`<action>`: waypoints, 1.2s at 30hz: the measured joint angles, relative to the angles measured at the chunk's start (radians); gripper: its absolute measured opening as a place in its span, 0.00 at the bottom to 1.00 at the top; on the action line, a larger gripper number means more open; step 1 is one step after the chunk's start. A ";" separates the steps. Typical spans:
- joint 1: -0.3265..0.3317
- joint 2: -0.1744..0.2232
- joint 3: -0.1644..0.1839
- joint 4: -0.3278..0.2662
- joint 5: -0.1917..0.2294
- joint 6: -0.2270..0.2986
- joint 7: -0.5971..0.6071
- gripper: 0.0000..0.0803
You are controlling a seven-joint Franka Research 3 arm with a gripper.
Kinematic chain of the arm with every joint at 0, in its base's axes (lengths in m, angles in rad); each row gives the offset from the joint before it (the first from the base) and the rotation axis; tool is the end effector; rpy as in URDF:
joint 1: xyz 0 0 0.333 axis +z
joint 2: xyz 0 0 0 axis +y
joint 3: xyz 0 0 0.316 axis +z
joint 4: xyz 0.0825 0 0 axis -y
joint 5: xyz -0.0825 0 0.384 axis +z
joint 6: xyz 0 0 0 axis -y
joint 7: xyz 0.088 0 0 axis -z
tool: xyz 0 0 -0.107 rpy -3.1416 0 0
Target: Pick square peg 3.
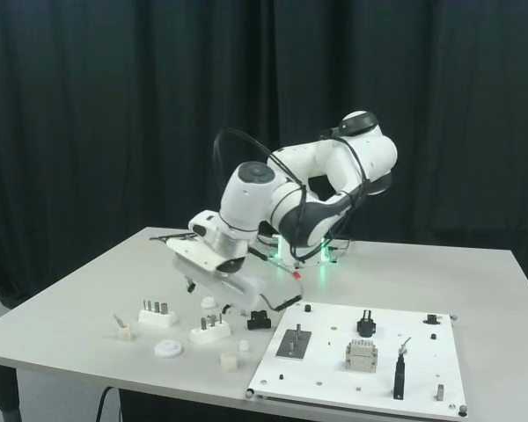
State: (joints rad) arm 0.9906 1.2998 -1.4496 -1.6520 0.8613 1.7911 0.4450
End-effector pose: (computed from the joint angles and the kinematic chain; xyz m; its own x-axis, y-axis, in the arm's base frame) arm 0.6516 -0.0353 0.2851 0.5696 -0.7864 0.2390 -0.8041 -0.4730 0.3600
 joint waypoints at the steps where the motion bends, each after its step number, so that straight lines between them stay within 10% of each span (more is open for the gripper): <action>1: 0.000 -0.001 -0.002 -0.007 0.005 0.003 0.025 1.00; 36: -0.034 -0.012 -0.027 -0.285 0.419 0.006 0.191 1.00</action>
State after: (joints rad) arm 0.9570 1.2877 -1.4770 -1.9370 1.2799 1.7968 0.6357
